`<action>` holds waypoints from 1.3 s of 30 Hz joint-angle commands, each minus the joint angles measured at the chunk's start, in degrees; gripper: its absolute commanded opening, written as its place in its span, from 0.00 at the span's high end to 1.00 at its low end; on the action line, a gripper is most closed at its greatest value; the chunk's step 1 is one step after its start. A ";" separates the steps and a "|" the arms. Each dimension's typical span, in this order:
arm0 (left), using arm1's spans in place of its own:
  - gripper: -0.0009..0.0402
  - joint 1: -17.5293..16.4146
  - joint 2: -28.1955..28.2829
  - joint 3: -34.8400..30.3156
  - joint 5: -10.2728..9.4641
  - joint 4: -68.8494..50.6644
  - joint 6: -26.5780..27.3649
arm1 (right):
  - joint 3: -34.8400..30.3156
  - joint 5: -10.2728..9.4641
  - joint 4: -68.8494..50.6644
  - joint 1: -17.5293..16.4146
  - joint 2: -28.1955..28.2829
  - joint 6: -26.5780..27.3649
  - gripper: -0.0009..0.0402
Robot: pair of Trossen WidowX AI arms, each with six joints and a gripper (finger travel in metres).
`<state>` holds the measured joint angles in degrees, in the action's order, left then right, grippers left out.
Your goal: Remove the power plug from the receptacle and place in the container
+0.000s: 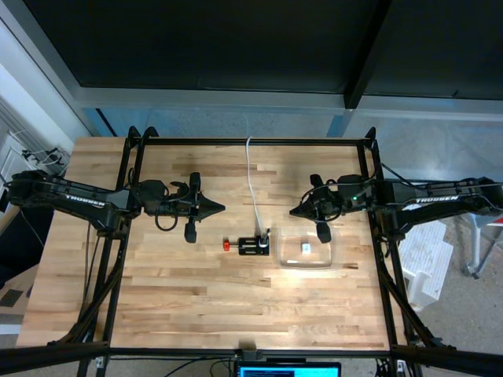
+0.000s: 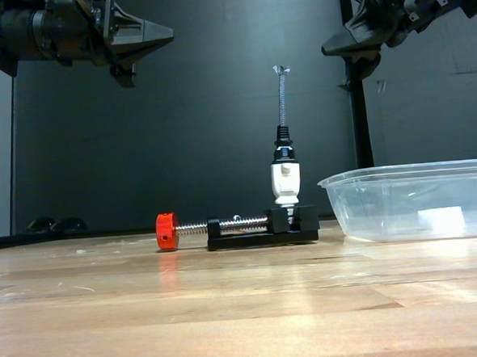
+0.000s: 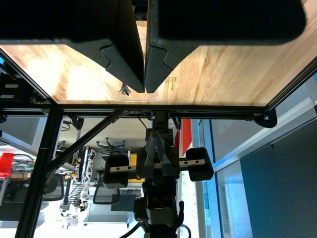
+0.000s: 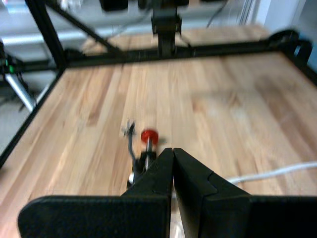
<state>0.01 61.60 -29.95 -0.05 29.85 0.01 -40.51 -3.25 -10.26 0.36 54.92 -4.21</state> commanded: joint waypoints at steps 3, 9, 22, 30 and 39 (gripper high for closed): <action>0.98 0.00 0.00 0.00 0.02 0.00 -0.02 | -5.97 0.09 -10.67 -0.50 4.17 0.61 0.98; 0.98 -0.02 0.00 0.00 0.00 0.02 0.00 | -12.96 0.44 -20.55 -1.49 11.34 0.81 0.90; 0.98 0.00 0.00 0.00 0.02 0.02 0.00 | -25.14 4.79 -32.41 -4.87 25.86 -0.46 0.55; 0.98 0.00 0.00 0.00 0.02 0.02 0.00 | -31.23 5.31 -34.14 -6.91 32.20 -1.31 0.48; 0.98 0.00 0.00 0.00 0.00 0.02 0.00 | -35.67 5.42 -36.06 -7.52 37.99 -2.99 0.48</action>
